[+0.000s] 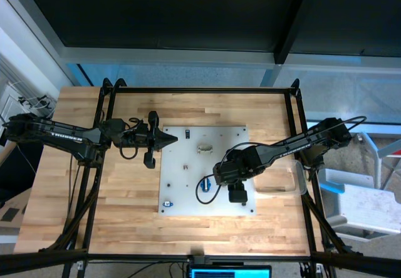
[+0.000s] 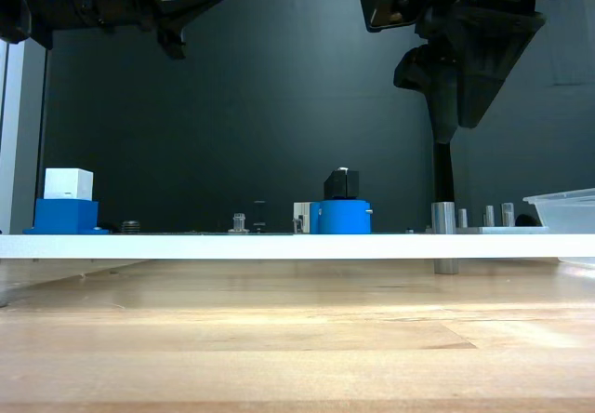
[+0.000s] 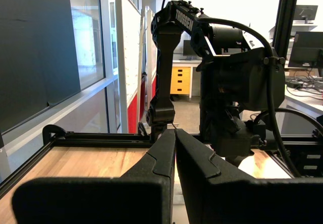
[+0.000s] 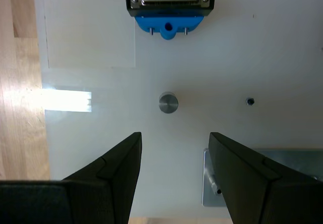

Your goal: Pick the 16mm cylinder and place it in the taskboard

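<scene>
Cylinder [image 4: 168, 103] below right jaws, left aloft

Wooden table [image 1: 94, 190]: light butcher-block top, fills the centre and lower part of the high view and the foreground of the low view.
Black frame [image 1: 200, 91]: runs along the table's far edge and down both sides.
Clear plastic tray [image 1: 302, 179]: rests on the table right of centre; its rim shows at the right edge of the low view [image 2: 562, 210].
Lit screen [image 1: 229, 272]: bottom centre edge, partly cut off.
White furniture [image 1: 369, 206]: off the table, lower right.
Yellow cabinet [image 3: 180, 80]: in the room beyond, contents not discernible.
</scene>
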